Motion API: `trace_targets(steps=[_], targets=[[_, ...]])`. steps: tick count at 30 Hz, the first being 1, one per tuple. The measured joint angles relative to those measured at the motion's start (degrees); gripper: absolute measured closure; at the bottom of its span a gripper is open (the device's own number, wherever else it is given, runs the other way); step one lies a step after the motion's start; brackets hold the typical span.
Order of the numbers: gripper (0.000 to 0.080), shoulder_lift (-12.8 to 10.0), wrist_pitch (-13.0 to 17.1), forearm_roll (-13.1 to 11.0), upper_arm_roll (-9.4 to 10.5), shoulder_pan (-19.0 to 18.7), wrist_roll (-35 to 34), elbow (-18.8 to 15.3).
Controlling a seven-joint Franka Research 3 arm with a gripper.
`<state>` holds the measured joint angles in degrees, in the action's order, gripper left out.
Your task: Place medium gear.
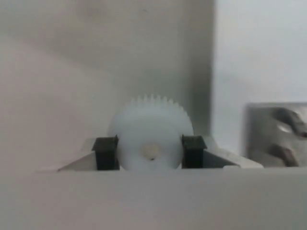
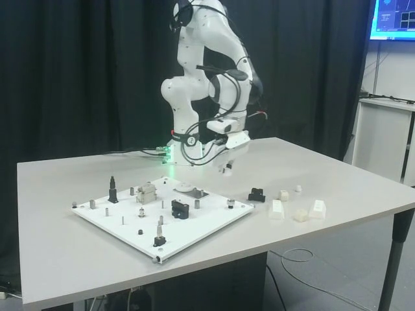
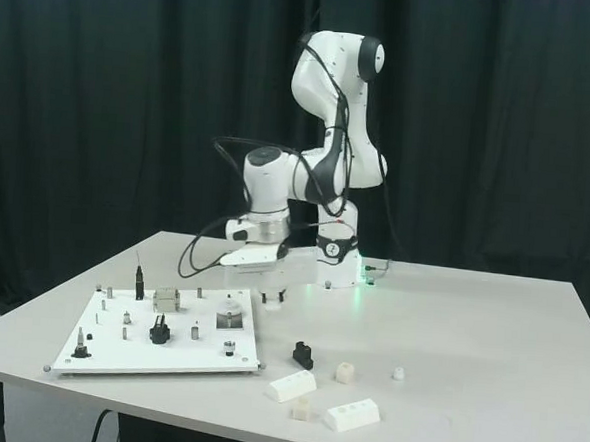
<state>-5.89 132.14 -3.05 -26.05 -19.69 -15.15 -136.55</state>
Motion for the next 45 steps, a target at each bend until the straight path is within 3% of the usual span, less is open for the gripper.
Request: trace_targets(steps=[16,27,35,45], targets=[[0.0521,0.98,-2.08,0.00,2.45,-6.46,-9.00,-0.05],[0.0521,0.93,-1.99,0.00,5.49,-8.81,-14.03,-0.43],[0.0521,-0.01,0.30,0.00,8.43,-9.50,-16.75,-0.53],[0.0521,-2.91,4.37,-0.16,11.95,-9.52,-19.62,-0.51]])
